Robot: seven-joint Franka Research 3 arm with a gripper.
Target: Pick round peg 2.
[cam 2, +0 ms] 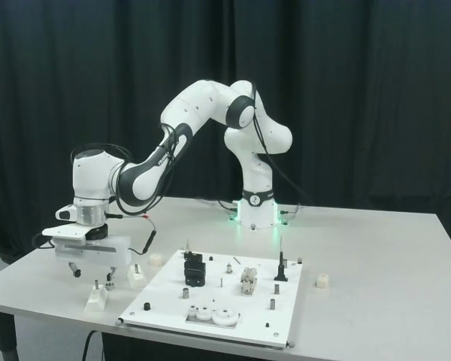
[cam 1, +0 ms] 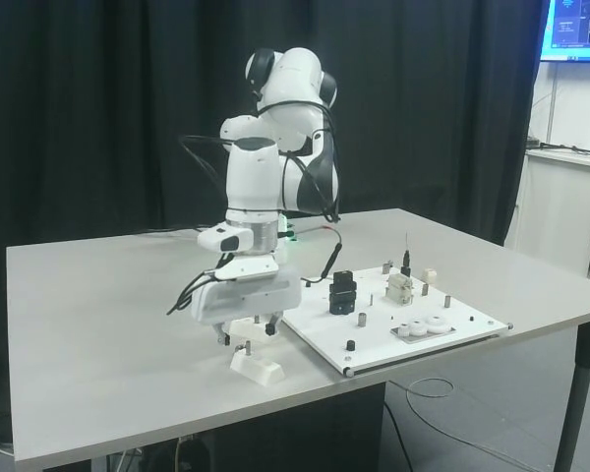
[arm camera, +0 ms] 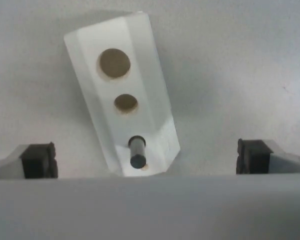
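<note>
**A:** Round peg 2 (arm camera: 137,152) is a short, dark cylinder standing upright in the end hole of a white holder block (arm camera: 121,90). The block sits on the grey table (cam 1: 98,295), just beside the near corner of the white assembly board (cam 2: 233,301).

**B:** How would it handle?

**A:** By the look of it, light and rigid, likely metal or hard plastic, with a smooth, curved side that could slip if pinched off-centre. The sensible hold is on the exposed upper part of the shaft, one pad on each side, then a straight lift so it does not bind in its hole.

**B:** And the block itself?

**A:** A tapered, faceted piece, matte white with a slight sheen on its bevelled edges. Two more round holes (arm camera: 115,63) in a row along its top are empty. It is small and unfastened as far as can be seen, so it might lift along with the peg if the fit is tight.

**B:** Where is the gripper?

**A:** The gripper (arm camera: 145,159) hovers directly above the block, spread wide and holding nothing. Its black pads (arm camera: 39,161) stand well apart on either side of the peg, not touching it.

**B:** Anything nearby to mind?

**A:** A second small white block (cam 2: 137,277) stands near, between the holder and the board.
</note>
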